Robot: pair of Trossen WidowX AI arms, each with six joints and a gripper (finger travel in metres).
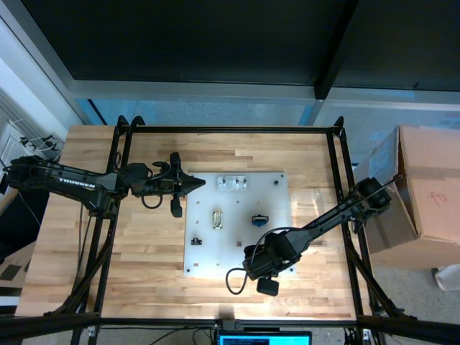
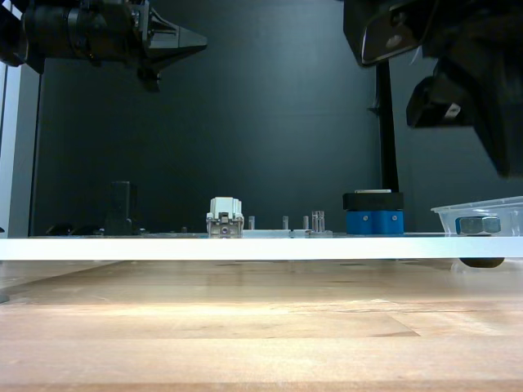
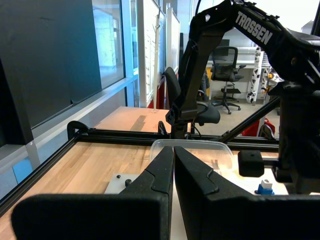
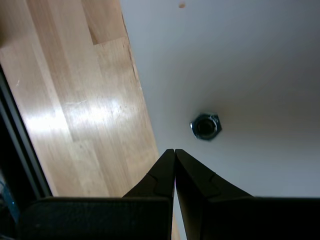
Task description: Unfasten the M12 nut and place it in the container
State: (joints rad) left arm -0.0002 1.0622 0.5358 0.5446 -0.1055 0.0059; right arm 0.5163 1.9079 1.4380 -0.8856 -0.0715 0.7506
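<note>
At the board's near right edge, the M12 nut (image 4: 205, 126) lies flat on the white board (image 4: 250, 65). A dark core fills its bore, so I log it as on its stud, sitting low against the board. In the low view it reads against the clear container (image 2: 490, 211), but the right wrist view puts it on the board, not in the tray.

The right gripper (image 4: 175, 150) hangs over that same corner, raised off the board. Its fingers are pressed together with nothing between them, and the nut lies just beyond the tips, apart from them.

The left gripper (image 1: 200, 183) is over the board's far left corner, high above the table (image 1: 144, 244), pointing right. Its fingers also meet and hold nothing.

Mid-board I see a blue block (image 2: 373, 222), with a white connector (image 2: 225, 219) to its left.
</note>
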